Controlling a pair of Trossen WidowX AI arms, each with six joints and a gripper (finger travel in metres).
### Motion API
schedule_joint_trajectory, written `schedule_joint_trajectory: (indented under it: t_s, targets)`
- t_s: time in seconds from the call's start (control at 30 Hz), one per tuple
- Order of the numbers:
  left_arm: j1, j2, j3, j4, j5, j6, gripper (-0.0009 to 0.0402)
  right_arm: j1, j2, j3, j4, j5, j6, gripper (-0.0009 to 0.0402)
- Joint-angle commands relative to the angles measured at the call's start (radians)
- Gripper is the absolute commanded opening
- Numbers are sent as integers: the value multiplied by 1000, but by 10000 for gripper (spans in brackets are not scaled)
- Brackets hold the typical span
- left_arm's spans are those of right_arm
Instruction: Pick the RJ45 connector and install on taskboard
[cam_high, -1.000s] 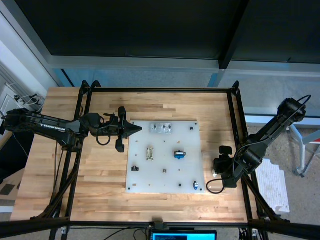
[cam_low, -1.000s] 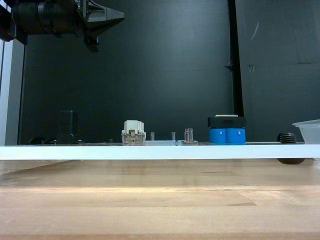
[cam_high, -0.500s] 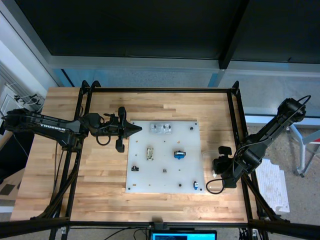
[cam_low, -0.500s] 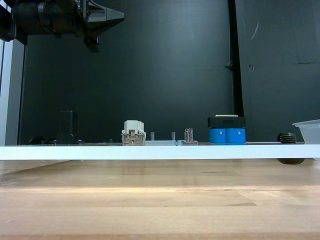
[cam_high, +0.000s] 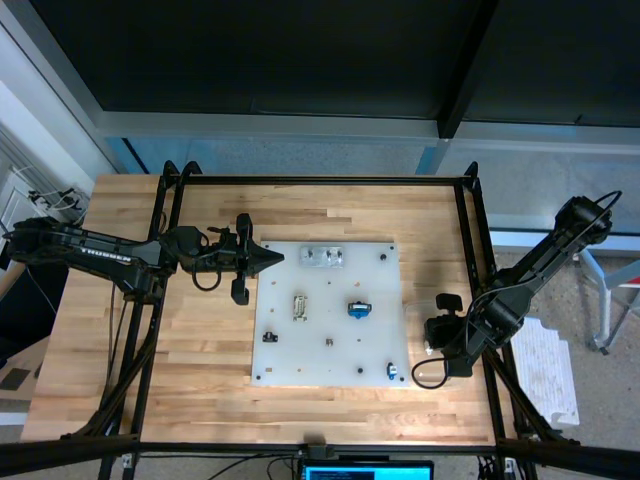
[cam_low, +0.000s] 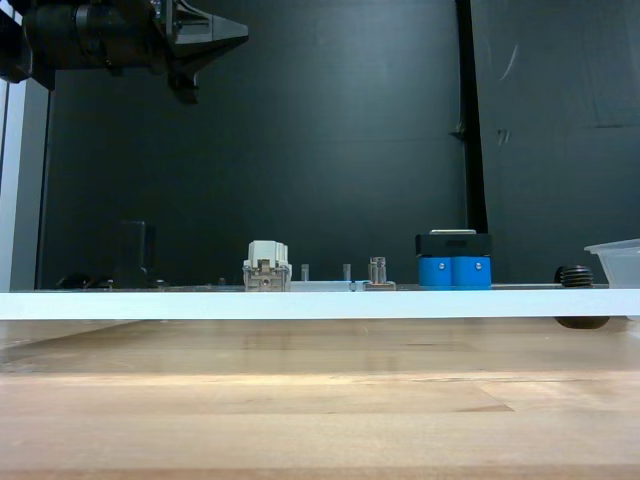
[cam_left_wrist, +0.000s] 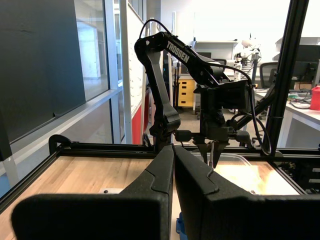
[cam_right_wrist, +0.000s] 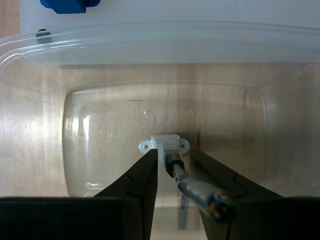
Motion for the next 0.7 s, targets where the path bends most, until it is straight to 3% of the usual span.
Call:
schedule_joint_trajectory:
  t_s: [0.03,0.43,0.7]
  targets:
    - [0,0,0,0,0,0,0,0,0,0,0,0,0,66]
    - [0,0,0,0,0,0,0,0,0,0,4,0,0,23]
    - [0,0,0,0,0,0,0,0,-1,0,8,-1,0,18]
